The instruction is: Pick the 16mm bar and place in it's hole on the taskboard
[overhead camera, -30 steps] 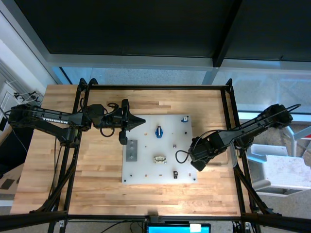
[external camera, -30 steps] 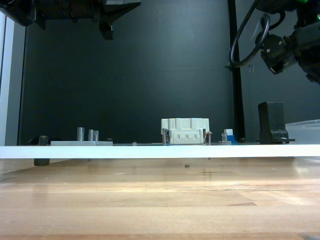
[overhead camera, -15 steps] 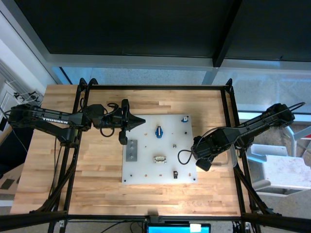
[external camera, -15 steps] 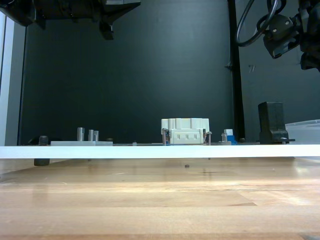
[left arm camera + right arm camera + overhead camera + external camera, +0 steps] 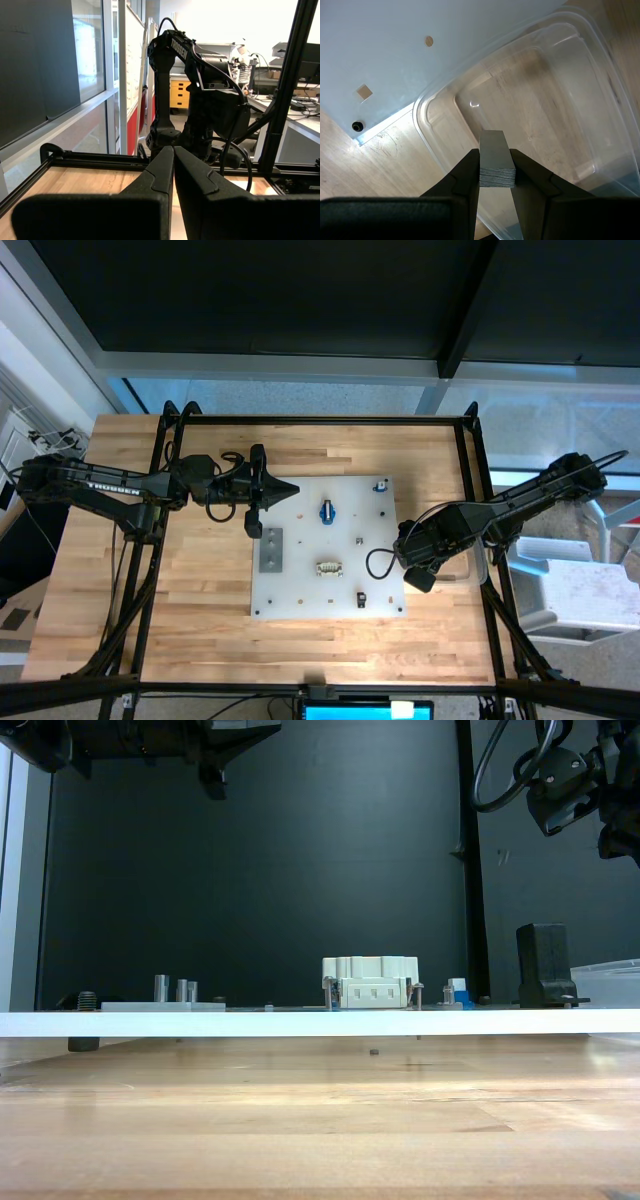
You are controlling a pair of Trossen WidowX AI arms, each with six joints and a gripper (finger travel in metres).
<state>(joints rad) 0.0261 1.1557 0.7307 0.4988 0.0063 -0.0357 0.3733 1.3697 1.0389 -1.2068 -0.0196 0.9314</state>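
The 16mm bar (image 5: 496,157) is a grey square-section metal piece, and my right gripper (image 5: 495,172) is shut on it. It hangs clear of the board, over a clear plastic bin (image 5: 560,100). From above, the right gripper (image 5: 412,552) is just off the right edge of the white taskboard (image 5: 300,580), and it is high up in the low view (image 5: 570,790). My left gripper (image 5: 293,490) hovers over the board's far-left corner. Its fingers (image 5: 162,165) are pressed together with nothing between them.
A grey block (image 5: 270,548) with short upright metal pegs (image 5: 175,988) sits on the board's left side. A white connector (image 5: 370,982), a black part (image 5: 543,965) and a blue part (image 5: 326,511) also stand on the board. A black frame rings the table.
My right gripper has risen and shifted a little toward the far right, away from the board's edge. The left arm has not moved.
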